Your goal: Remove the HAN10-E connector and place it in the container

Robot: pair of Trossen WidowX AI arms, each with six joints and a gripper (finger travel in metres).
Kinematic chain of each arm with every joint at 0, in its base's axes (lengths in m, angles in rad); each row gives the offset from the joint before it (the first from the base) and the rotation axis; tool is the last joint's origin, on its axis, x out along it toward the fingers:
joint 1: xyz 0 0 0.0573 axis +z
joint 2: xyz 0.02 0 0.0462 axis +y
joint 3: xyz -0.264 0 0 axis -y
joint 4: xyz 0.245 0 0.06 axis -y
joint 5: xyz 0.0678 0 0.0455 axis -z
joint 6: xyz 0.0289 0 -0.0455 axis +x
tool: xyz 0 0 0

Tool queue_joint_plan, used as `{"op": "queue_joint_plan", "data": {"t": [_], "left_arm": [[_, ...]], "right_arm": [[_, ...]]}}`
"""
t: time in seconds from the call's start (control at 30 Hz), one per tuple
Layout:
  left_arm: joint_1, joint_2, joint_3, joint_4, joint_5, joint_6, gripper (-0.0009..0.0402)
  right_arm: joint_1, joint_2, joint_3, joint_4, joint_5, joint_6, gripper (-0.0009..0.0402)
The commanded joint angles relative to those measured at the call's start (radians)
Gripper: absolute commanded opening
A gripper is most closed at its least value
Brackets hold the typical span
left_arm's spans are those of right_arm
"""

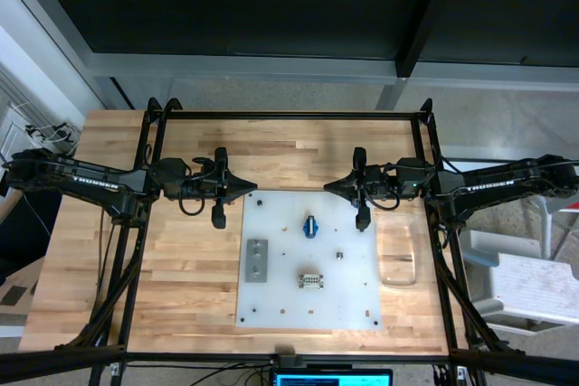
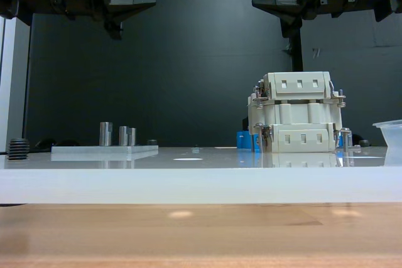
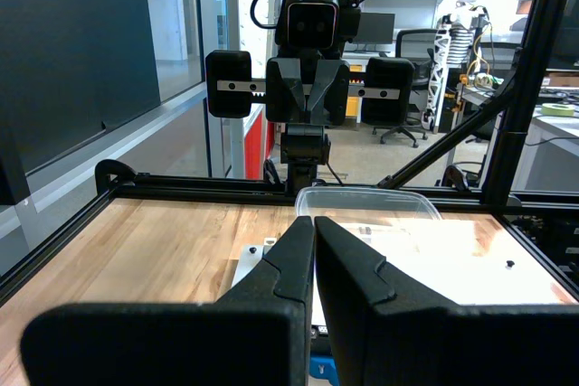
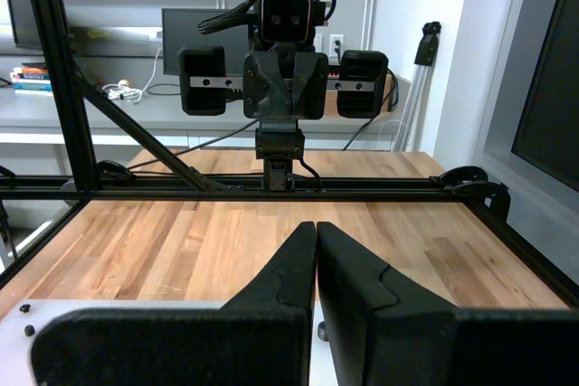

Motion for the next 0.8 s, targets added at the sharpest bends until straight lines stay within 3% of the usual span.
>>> {"op": "queue_joint_plan", "data": {"t": [0.03, 0.47, 0.7, 0.8], "left_arm": [[0.0, 0.0, 0.0, 0.001, 0.0, 0.0, 0.0], [0.0, 0.0, 0.0, 0.001, 0.0, 0.0, 0.0], [0.0, 0.0, 0.0, 0.001, 0.0, 0.0, 0.0], [0.0, 0.0, 0.0, 0.001, 0.0, 0.0, 0.0]], "right_arm": [[0.0, 0.0, 0.0, 0.0, 0.0, 0.003, 0.0], [0.001, 0.0, 0.009, 0.002, 0.0, 0.009, 0.0], [0.003, 0.0, 0.08, -0.016, 0.0, 0.047, 0.0], [0.005, 0.0, 0.14, -0.141, 0.0, 0.056, 0.0]]}}
